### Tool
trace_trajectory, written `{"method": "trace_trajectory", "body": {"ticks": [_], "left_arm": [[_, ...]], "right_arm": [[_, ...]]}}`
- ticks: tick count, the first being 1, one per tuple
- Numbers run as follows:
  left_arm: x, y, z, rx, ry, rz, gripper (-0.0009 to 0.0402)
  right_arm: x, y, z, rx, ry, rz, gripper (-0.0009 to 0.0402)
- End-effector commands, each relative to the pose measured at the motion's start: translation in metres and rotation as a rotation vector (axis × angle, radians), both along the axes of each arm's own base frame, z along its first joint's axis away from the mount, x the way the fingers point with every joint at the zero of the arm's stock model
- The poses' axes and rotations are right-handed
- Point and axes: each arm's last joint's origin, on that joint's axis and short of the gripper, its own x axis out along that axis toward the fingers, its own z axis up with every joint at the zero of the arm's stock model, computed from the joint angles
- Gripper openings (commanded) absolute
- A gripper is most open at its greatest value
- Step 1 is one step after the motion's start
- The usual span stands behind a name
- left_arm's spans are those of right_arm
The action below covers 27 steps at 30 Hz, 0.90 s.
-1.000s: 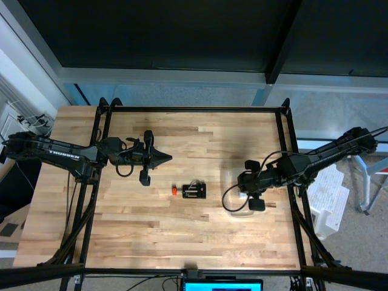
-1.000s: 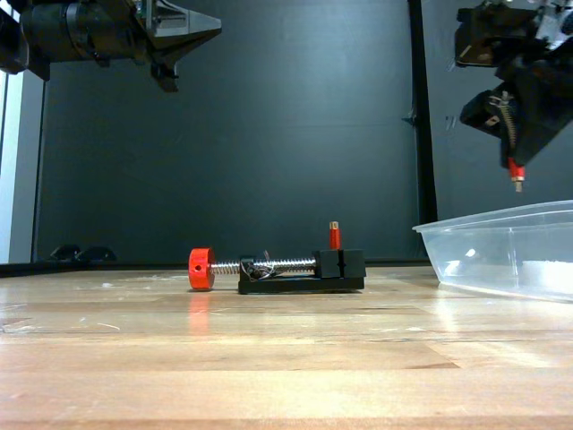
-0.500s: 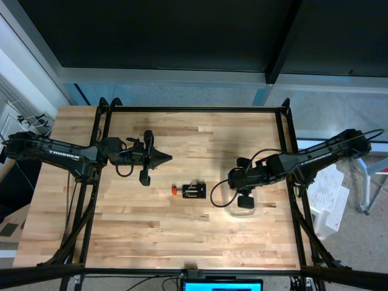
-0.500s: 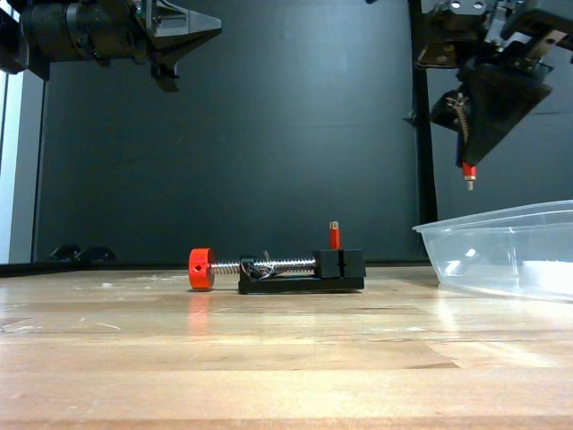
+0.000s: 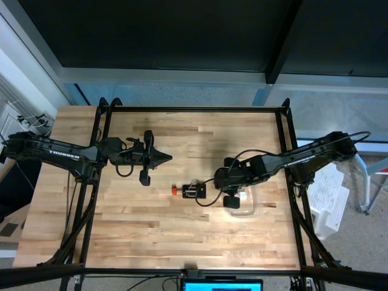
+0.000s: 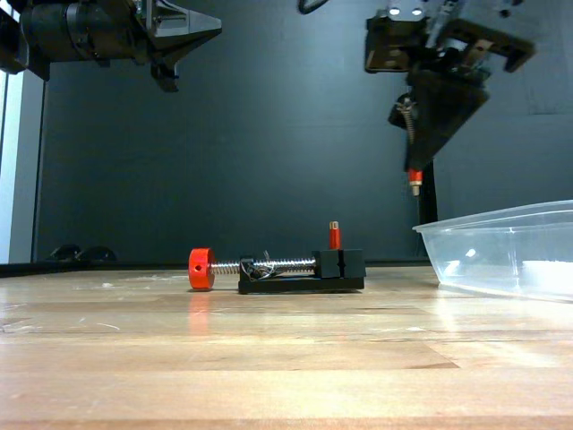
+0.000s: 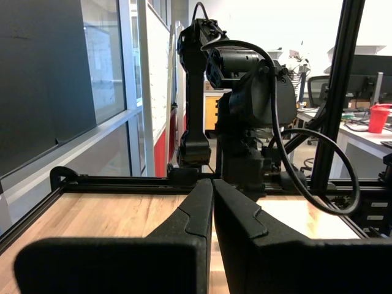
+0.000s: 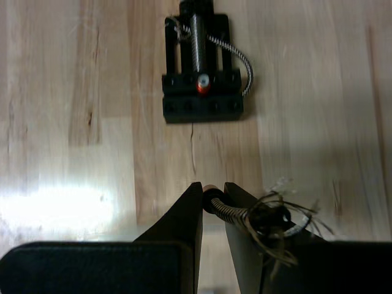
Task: Pick the RCA connector and install on taskboard
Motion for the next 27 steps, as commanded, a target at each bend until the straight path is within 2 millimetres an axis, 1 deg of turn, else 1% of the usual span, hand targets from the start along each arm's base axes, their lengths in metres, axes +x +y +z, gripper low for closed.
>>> {"method": "trace_trajectory", "body": {"ticks": [1, 5, 11, 18, 27], "left_arm": [[0.0, 0.0, 0.0, 0.0, -0.001, 0.0, 0.0], [0.0, 0.0, 0.0, 0.0, 0.0, 0.0, 0.0], [0.0, 0.0, 0.0, 0.0, 0.0, 0.0, 0.0], [0.0, 0.0, 0.0, 0.0, -0.001, 0.0, 0.0], [0.0, 0.0, 0.0, 0.0, 0.0, 0.0, 0.0]], "right_arm": [[0.009, 0.0, 0.0, -0.008, -0.003, 0.004, 0.0], [0.021, -0.001, -0.002, -0.009, 0.001, -0.006, 0.0], [0.034, -0.001, -0.008, -0.009, -0.016, -0.007, 0.0], [0.043, -0.001, -0.015, -0.004, -0.039, -0.012, 0.0], [0.054, 0.001, -0.012, -0.005, -0.053, -0.005, 0.0]]}}
